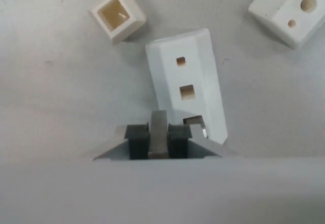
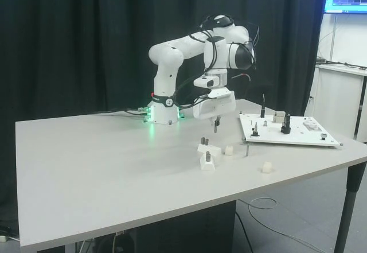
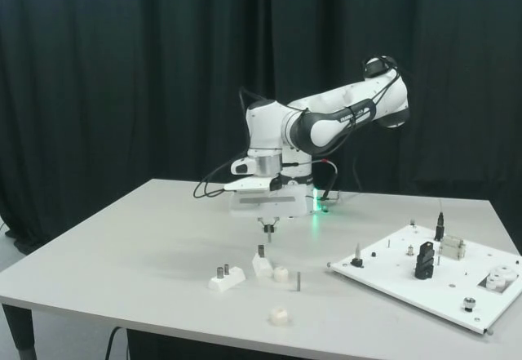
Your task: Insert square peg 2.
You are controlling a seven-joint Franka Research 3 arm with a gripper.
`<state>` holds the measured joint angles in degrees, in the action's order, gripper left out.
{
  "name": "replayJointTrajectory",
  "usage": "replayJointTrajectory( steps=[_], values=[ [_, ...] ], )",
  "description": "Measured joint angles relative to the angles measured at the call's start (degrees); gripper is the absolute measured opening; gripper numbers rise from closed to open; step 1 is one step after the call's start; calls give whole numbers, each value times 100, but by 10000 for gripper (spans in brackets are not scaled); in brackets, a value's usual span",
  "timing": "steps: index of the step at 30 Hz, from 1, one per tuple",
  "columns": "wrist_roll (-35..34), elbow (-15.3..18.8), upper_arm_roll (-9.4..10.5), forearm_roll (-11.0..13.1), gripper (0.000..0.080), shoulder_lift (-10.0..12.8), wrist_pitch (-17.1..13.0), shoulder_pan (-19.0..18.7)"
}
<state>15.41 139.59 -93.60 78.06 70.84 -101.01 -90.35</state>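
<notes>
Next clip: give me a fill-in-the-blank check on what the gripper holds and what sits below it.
1. The gripper is shut on a grey square ____.
2. The white block with square holes shows ____ square holes.
3. The gripper hangs ____ that block, not touching it.
4. The white hollow cube rests on the grey ____.

Missing: peg; three; above; table

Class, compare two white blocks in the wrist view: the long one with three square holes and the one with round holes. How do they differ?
The square-hole block shows three square holes; the round-hole block shows two round ones. The square-hole block lies whole in view beside the tool; the round-hole block sits farther off, cut by the frame. Both are white, on the grey table.
</notes>
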Motion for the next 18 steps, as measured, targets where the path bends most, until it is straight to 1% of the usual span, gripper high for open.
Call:
replayJointTrajectory(
  steps=[11,18],
  values=[
    [3,0,-13,-6,75,-4,9,-84],
    [13,0,-59,-6,75,-15,93,-314]
  ],
)
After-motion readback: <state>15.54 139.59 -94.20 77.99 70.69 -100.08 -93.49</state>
